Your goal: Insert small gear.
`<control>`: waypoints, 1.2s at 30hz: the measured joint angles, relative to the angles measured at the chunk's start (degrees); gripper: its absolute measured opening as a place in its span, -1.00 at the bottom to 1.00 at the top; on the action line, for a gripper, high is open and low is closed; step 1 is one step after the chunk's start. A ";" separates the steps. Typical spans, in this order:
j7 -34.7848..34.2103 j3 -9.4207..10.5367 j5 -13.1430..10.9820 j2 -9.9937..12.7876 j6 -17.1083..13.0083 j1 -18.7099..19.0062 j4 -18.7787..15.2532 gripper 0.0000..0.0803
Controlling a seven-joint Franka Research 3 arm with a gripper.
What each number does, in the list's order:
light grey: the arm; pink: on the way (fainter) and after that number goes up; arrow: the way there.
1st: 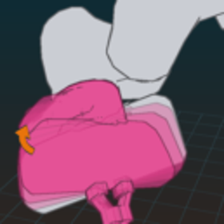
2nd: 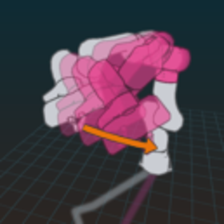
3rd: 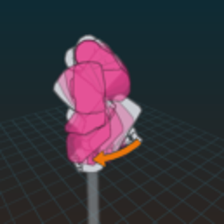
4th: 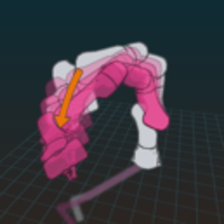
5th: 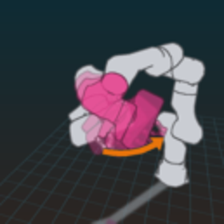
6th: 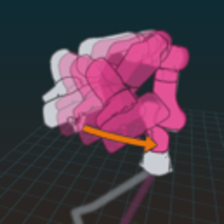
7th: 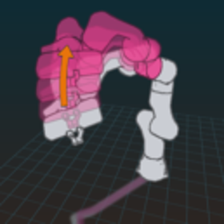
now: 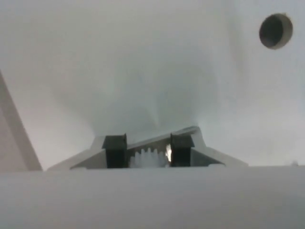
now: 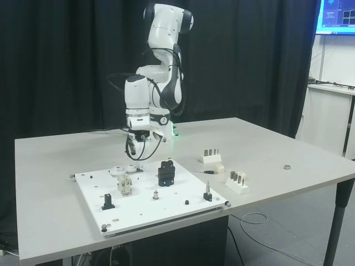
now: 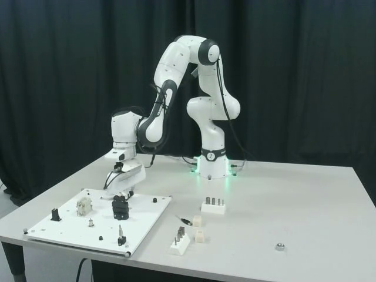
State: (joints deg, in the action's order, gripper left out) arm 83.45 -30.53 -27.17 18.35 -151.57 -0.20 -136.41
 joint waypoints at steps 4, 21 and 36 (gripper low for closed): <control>-2.66 0.01 -0.01 0.05 -0.14 0.06 0.00 -0.52; -3.98 0.00 0.09 0.11 -0.32 0.19 0.00 -0.52; -2.83 -0.09 0.11 0.06 0.10 0.20 -0.02 -0.52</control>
